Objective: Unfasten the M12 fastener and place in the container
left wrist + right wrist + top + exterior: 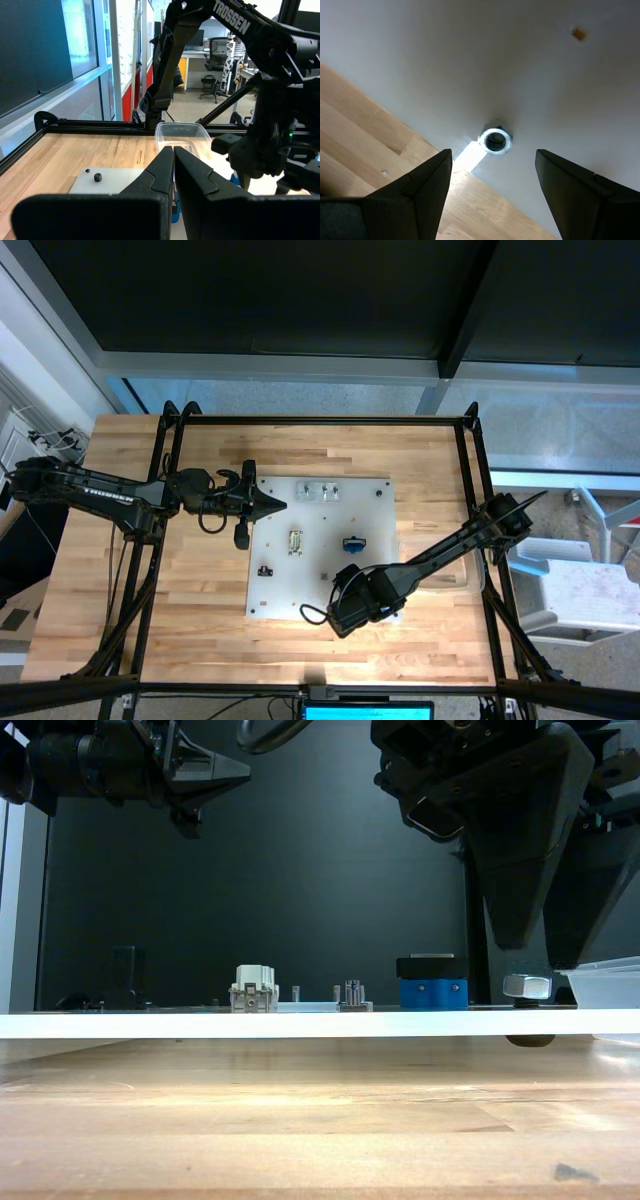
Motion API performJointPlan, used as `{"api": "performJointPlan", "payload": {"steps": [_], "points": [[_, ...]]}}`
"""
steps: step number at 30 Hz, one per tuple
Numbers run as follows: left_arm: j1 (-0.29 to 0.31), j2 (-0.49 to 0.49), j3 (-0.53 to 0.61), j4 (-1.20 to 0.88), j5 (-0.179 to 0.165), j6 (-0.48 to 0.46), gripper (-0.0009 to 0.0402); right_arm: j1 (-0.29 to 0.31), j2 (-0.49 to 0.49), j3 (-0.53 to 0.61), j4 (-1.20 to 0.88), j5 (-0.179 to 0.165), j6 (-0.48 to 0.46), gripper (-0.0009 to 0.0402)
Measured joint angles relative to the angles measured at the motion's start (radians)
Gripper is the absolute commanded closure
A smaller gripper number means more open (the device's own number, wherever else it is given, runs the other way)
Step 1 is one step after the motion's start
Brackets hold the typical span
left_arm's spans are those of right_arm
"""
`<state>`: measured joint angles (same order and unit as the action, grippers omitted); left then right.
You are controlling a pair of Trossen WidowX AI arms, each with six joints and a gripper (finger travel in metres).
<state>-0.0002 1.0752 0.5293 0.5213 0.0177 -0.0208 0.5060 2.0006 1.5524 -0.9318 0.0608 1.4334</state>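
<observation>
Black fingers of your right pincer [492, 155] stand spread and released, gripping nothing, poised over the near right edge of the one white board [545, 75]. A single M12 fastener [495, 141], a small silver nut, lies just beyond the fingertips and between their lines, touching neither. In the low view it sits below one finger's tip, with a gap between them. You can see it is on its stud: a dark core shows through the silver ring, and the low view shows a dark sliver between nut and board. Its bore points straight up toward the pincer, and its flat faces lie level with the board, wider than tall.

Outward from there, the one container [180, 132], a clear tub, rests on the tabletop [200, 580] just beside the board's right edge, to the nut's right and apart from it.

Your left pincer [272, 505], second of the two, hangs high over the board's far left edge, fingers clenched together on nothing, aimed across toward the tub.
</observation>
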Motion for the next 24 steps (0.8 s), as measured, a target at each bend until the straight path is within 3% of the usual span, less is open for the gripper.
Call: {"api": "performJointPlan", "payload": {"steps": [8, 11, 24], "points": [[0.000, 0.000, 0.000, -0.001, 0.000, 0.000, 0.0393, -0.002, 0.038, 0.006, 0.020, 0.000, -0.002, 0.0208], [0.000, 0.000, 0.000, 0.000, 0.000, 0.000, 0.0393, -0.004, 0.039, 0.006, 0.019, 0.015, -0.002, 0.0228], [0.000, 0.000, 0.000, -0.001, 0.000, 0.000, 0.0393, -0.009, 0.039, 0.006, 0.003, 0.020, -0.005, 0.0346]]}}
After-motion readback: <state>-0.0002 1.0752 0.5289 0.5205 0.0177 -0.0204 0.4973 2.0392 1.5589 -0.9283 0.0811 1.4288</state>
